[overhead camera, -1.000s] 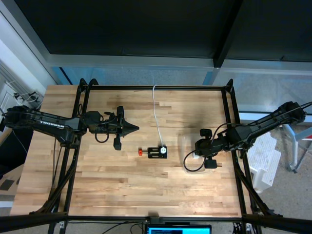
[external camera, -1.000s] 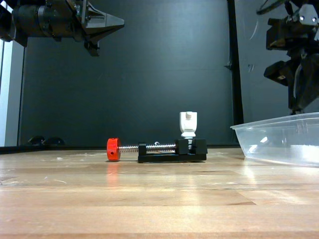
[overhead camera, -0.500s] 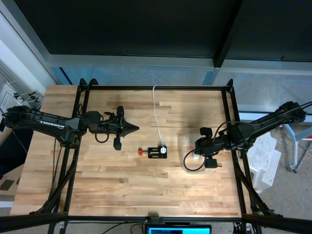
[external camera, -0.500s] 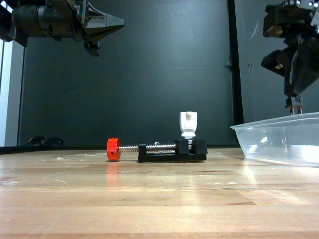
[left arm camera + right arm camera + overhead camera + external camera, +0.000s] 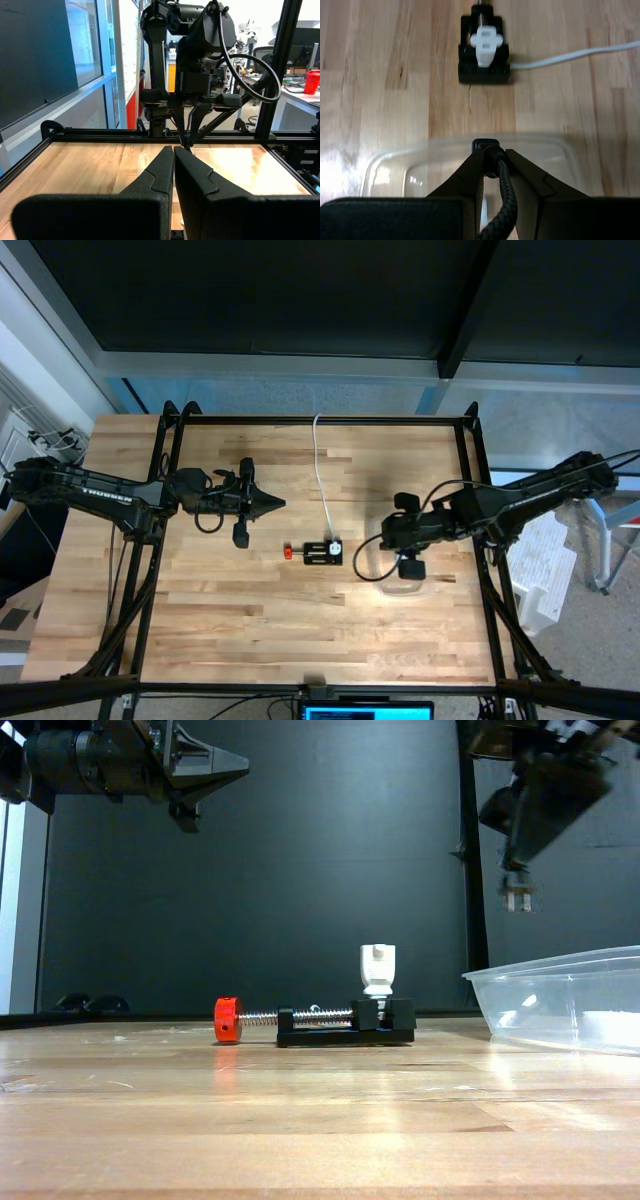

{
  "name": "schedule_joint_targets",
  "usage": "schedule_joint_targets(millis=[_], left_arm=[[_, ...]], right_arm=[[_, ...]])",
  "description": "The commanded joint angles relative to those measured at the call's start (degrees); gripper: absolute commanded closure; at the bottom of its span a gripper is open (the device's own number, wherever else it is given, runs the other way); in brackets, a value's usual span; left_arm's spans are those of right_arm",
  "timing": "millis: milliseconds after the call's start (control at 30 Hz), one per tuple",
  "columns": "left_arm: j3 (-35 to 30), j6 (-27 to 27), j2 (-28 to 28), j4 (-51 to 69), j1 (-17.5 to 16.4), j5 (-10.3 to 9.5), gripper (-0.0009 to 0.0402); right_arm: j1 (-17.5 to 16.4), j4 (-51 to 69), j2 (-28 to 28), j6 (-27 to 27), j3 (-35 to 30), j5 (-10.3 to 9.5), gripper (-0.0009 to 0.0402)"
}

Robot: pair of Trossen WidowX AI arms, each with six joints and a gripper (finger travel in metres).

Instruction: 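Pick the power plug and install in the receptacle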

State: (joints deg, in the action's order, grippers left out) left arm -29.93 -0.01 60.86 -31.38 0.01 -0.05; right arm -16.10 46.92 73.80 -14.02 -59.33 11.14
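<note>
The pale wooden tabletop (image 5: 250, 620) has a black frame (image 5: 250, 421) around it. At the right stands a clear tray (image 5: 560, 1010). Over its left part hangs the right pincer (image 5: 492, 154), closed on the power plug (image 5: 485, 146). To the left the receptacle (image 5: 487, 42) sits upright in a black vise (image 5: 345, 1025). The left pincer (image 5: 173, 156), closed, hovers high at the far left. Behind is a dark wall (image 5: 340, 870).

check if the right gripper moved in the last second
Yes: the right gripper, shut on the plug, rose and went left over the tray toward the vise. Left gripper parked high.
</note>
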Motion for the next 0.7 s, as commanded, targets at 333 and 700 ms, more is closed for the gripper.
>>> schedule_joint_targets(millis=[333,700], left_arm=[[0.0,0.0,0.0,0.0,0.0,0.02,0.0393],[0.0,0.0,0.0,0.0,0.0,0.02,0.0393]], right_arm=[[2.6,0.0,13.3,2.6,-11.4,-0.15,0.0393],[3.7,0.0,20.7,4.3,-19.1,-0.15,0.0393]])
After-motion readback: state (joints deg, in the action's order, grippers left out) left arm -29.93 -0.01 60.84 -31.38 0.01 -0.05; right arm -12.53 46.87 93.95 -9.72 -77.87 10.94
